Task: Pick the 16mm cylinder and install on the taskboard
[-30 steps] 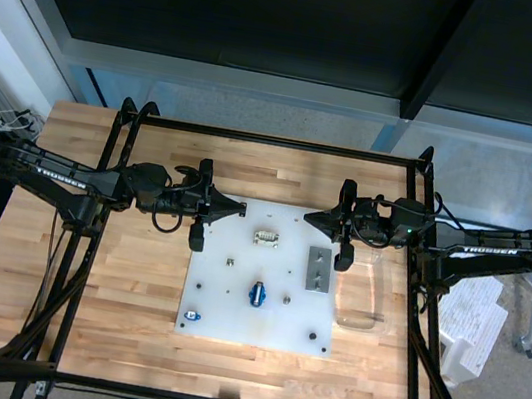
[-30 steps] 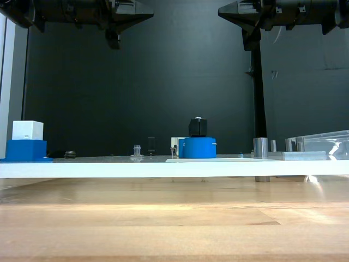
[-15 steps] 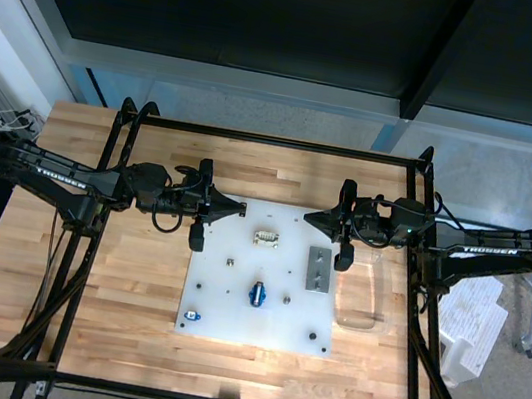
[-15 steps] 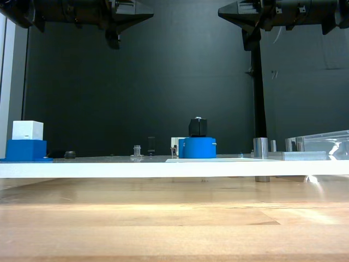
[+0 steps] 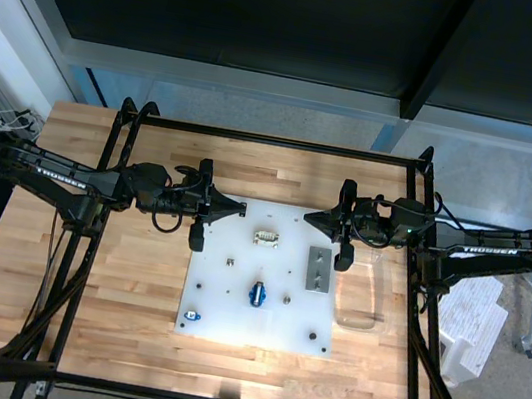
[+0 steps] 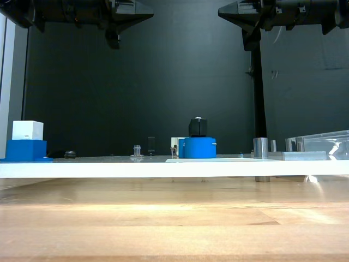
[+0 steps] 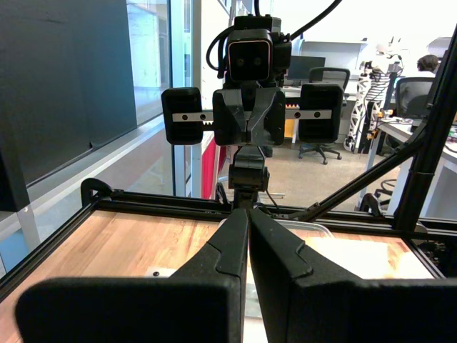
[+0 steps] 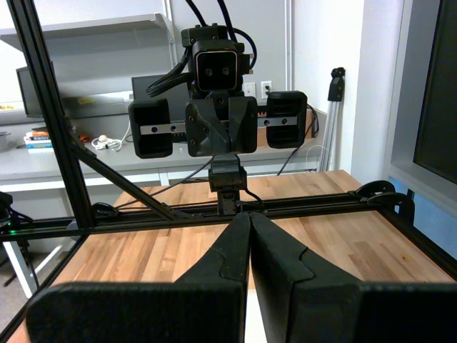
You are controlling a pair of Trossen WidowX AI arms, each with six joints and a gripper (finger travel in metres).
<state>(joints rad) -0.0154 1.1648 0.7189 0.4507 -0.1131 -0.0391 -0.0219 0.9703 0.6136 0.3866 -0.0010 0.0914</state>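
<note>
The left gripper (image 7: 248,218) has its jaws clenched, finger pressed flat against finger, with nothing between them. The right gripper (image 8: 250,221) is in the same condition, closed tight and empty. Both are held high and level with their tips pointing inward at each other. They hang over the far edge of the large flat white square taskboard (image 5: 230,300), one on either side of the grey multi-pin socket (image 5: 265,237), and well above the plate.

The 16mm cylinder (image 5: 285,300), a tiny silvery-grey round metal peg, stands on the taskboard just to the right of the blue round fitting (image 5: 256,292). It is nearer the front than the rectangular grey metal block (image 5: 319,269) and well apart from both grippers. Neither gripper touches it.

A small blue-and-white piece (image 5: 190,315) sits at the near left corner of the taskboard. A clear plastic tray (image 5: 358,323) lies just beside the right edge of the taskboard on the wooden table (image 5: 119,298). A black metal frame (image 5: 275,141) runs around the table, and both arms reach in from its sides.
</note>
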